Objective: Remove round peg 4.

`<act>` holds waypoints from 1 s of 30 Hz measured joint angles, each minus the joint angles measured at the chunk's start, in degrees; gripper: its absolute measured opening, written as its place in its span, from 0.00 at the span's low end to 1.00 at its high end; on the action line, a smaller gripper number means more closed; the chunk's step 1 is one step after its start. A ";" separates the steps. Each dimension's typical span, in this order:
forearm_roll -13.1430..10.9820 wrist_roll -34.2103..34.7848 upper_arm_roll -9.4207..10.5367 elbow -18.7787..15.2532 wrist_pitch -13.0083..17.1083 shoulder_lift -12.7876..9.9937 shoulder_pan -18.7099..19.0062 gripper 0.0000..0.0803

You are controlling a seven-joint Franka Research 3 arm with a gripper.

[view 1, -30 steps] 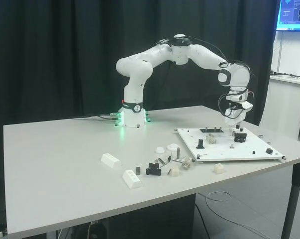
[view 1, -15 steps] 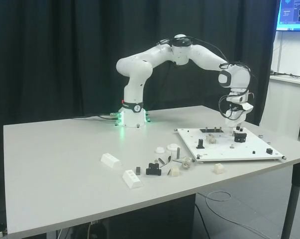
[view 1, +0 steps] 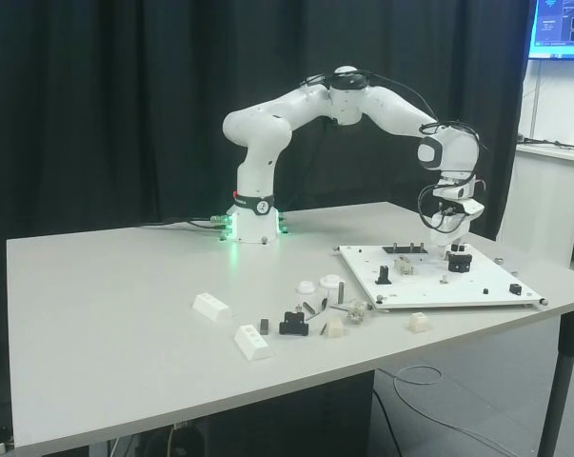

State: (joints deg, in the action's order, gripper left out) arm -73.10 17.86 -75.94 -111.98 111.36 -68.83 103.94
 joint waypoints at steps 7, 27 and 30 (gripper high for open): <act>0.00 -0.45 0.18 0.09 0.03 0.00 -0.26 1.00; 0.00 -0.84 0.61 0.12 0.11 0.00 -0.74 1.00; -0.02 -0.84 0.63 0.12 0.10 0.00 -0.74 1.00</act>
State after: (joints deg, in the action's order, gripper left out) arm -73.12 17.03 -75.32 -111.86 111.46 -68.83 103.20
